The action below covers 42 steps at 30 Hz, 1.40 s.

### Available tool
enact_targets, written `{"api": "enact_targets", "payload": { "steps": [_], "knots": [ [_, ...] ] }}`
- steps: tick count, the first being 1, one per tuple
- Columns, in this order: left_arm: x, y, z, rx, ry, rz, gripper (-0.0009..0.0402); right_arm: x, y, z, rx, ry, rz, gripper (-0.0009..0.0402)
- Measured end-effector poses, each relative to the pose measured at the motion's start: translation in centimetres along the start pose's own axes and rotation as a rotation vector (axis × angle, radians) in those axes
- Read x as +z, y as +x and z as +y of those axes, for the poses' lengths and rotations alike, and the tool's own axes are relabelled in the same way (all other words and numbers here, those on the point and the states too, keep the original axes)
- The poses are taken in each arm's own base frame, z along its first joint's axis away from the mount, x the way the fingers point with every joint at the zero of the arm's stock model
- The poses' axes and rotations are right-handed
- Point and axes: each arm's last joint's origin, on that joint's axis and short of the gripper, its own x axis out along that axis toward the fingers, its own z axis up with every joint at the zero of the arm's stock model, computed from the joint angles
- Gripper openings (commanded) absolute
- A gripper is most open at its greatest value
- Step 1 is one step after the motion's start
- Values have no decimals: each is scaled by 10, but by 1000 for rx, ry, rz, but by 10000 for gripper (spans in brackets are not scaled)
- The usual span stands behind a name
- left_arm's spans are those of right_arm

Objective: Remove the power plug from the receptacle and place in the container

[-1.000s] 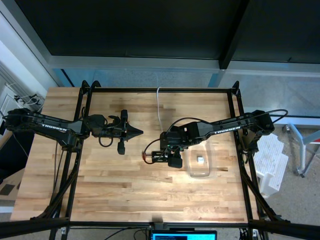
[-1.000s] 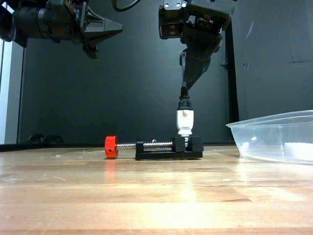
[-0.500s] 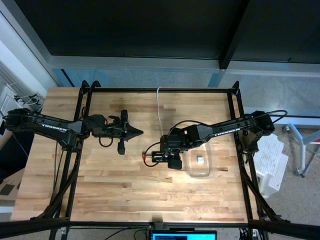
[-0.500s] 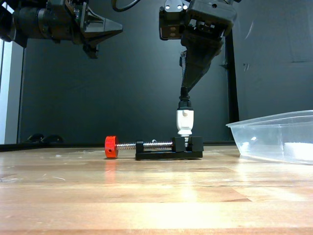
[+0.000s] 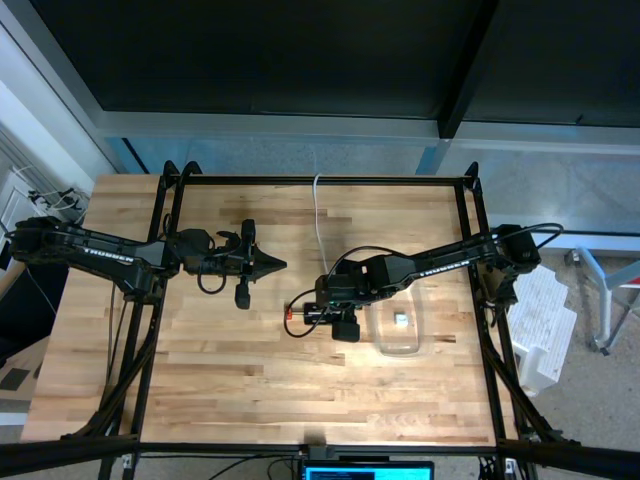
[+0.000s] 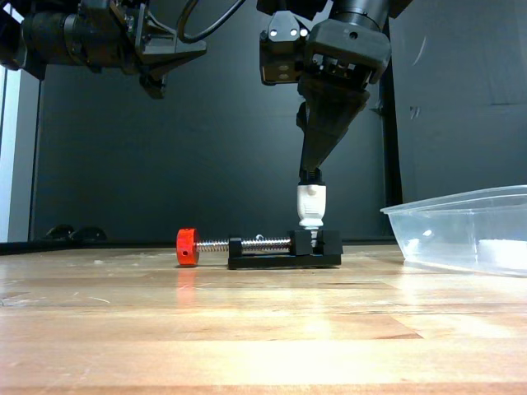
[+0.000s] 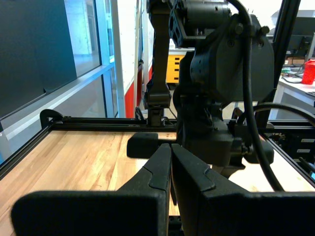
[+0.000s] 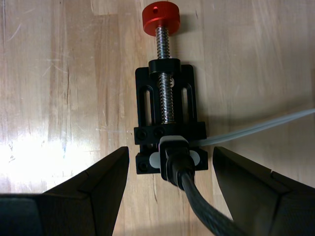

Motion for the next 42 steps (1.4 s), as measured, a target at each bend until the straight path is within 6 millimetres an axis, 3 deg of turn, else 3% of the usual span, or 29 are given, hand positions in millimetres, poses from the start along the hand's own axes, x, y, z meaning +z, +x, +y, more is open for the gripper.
{"api": "enact_targets", "payload": {
  "steps": [7,29,42],
  "knots": [
    [0,0,0,0,0,2,0,0,2,0,0,-9,1,225],
    [0,0,0,0,0,2,0,-1,3,-1,-1,-21,2,115],
    [0,0,0,0,0,2,0,-1,3,-1,-2,-28,1,19]
  ]
}}
